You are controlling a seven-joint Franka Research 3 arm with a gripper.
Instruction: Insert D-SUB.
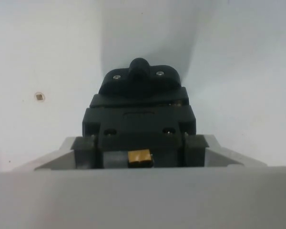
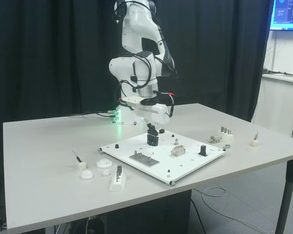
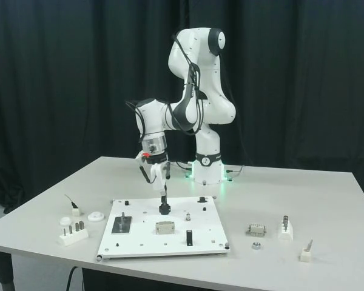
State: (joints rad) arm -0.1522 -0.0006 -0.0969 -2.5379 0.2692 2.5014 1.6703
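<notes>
**Black D-SUB plug held over the white board, socket off to the side**

Black plastic fills the wrist view: the D-SUB connector point(image 1: 139, 112) sits clamped between the fingers point(image 1: 86, 151), which are closed on its sides, with the gripper point(image 2: 152, 132) pointing straight down. In both room views the plug hangs just above the white board point(image 3: 139, 248), near the board's edge closest to the robot base, and I cannot tell whether it touches the surface.

The likely socket point(image 3: 165, 228) lies flat near the middle of the board, away from the base and a little sideways from the plug. Its long axis appears to run along the board's width, so the plug's long side must match it before descent.

A black upright part point(image 3: 190, 236) stands near the socket, and the grey plate point(image 3: 121, 224) lies to the other side. Room above the board looks open; the bench point(image 3: 327, 212) around it carries small loose fixtures, well apart.
</notes>
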